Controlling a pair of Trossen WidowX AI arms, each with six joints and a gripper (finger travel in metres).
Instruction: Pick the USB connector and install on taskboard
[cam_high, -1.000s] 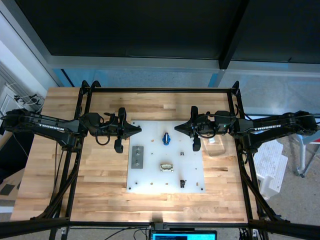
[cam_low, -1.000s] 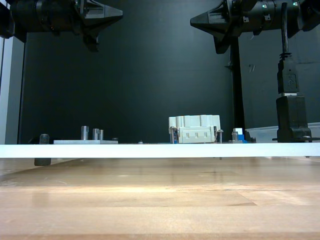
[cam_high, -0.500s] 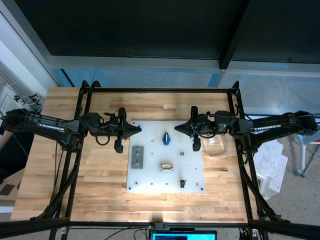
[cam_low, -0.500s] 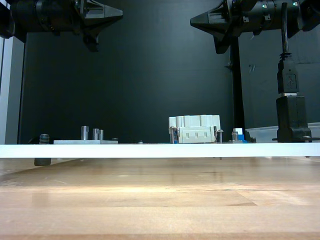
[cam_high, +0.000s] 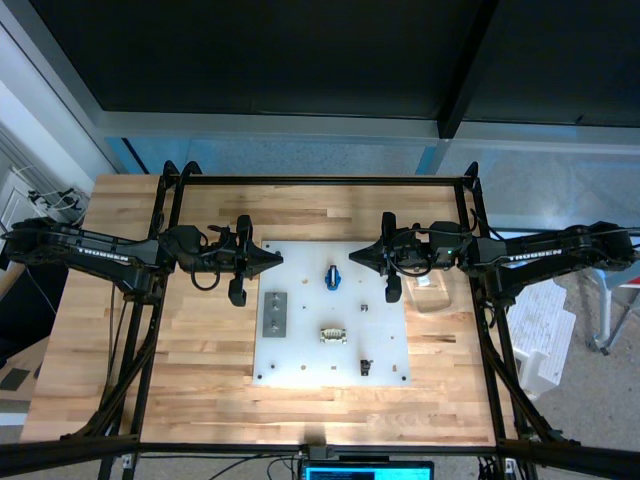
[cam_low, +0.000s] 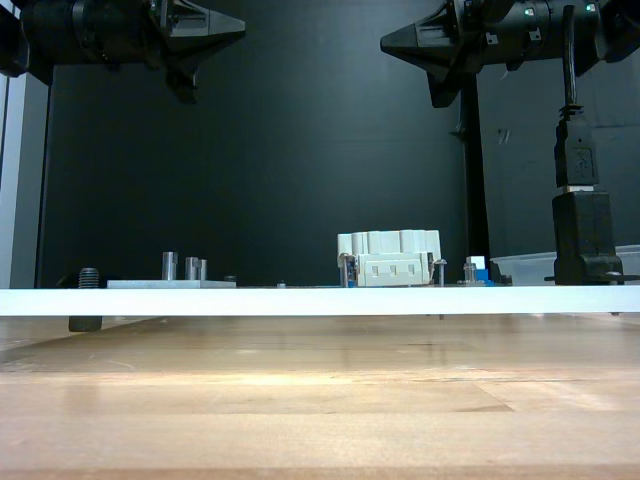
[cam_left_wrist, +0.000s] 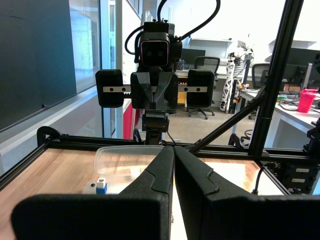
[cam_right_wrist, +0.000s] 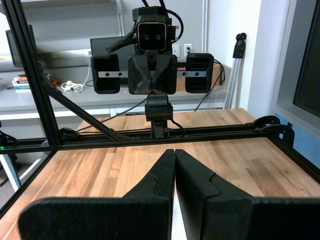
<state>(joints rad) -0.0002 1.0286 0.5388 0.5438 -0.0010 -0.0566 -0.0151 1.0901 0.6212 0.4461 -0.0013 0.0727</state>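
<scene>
The white taskboard (cam_high: 300, 350) lies in the middle of the wooden table. A black USB connector (cam_low: 578, 170) stands upright in the small black socket (cam_low: 585, 245) near the board's front right; from above it is a small dark shape (cam_high: 366, 366). Nothing holds it. My left gripper (cam_high: 280, 257) hovers shut over the board's far left corner, pointing right, well above the board (cam_low: 243, 30). My right gripper (cam_high: 352, 256) hovers shut over the far middle, pointing left. Both wrist views show the fingertips pressed together with nothing between them: left gripper (cam_left_wrist: 173, 148), right gripper (cam_right_wrist: 175, 151).
On the board stand a grey block (cam_high: 274, 313), a blue knob (cam_high: 333, 277) and a metal multi-pin socket (cam_high: 333, 335). A clear plastic container (cam_high: 432, 290) sits just right of the board. A black frame rail (cam_high: 320, 181) runs round the table.
</scene>
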